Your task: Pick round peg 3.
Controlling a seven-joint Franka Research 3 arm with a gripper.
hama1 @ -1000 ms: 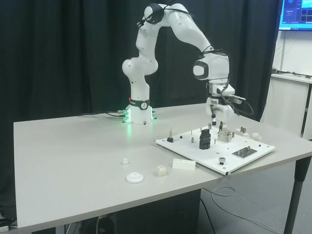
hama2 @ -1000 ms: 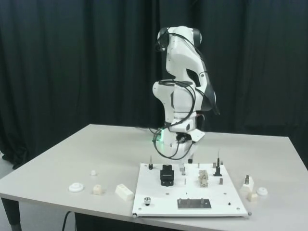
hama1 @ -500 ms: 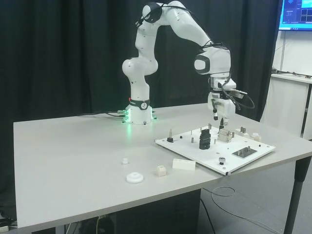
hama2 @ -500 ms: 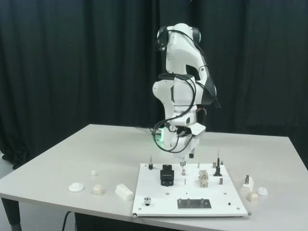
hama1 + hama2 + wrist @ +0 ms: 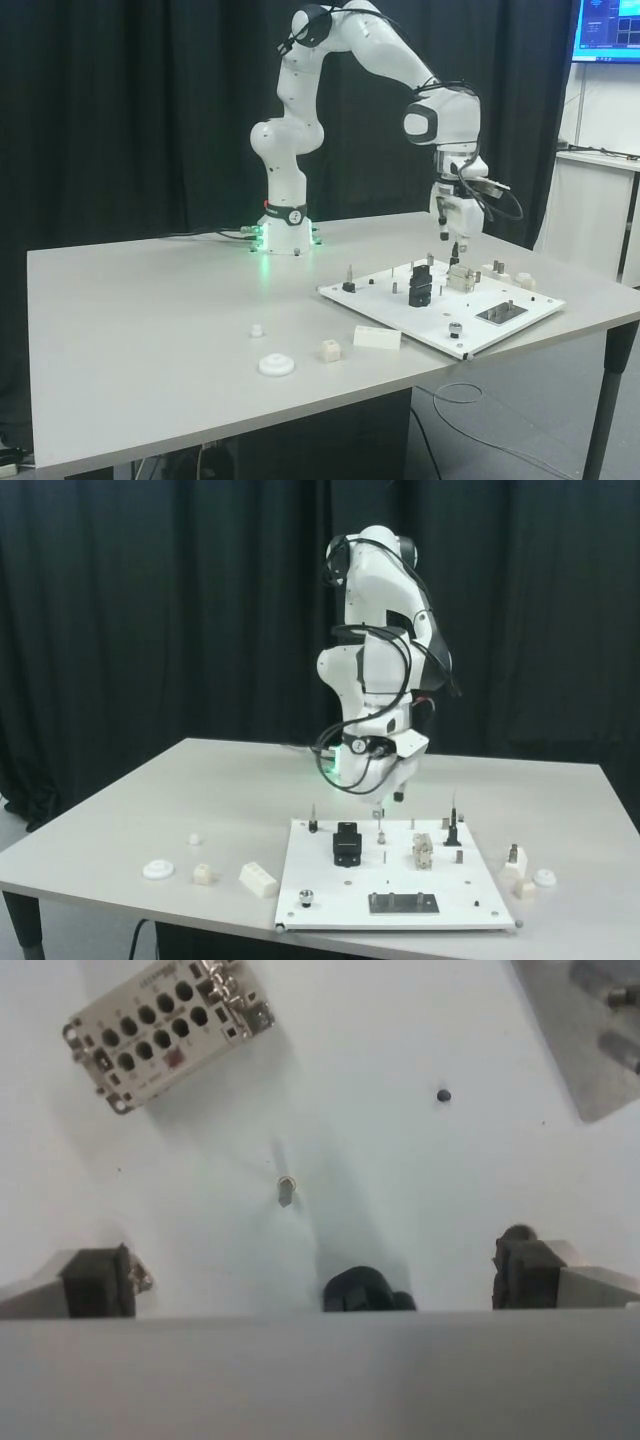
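Even overhead light, soft shadows, blurred wrist foreground

You are not getting any readable text, label, brand, number or sign from these views. The monitor [image 5: 606, 30] at the upper corner of the first room view is showing some graphics, but nothing on it is coming through as words or digits. The dark band on the arm's base [image 5: 285, 212] is carrying marks too small to read, and the multi-pin connector block [image 5: 165, 1028] in the wrist view is showing no legible lettering.
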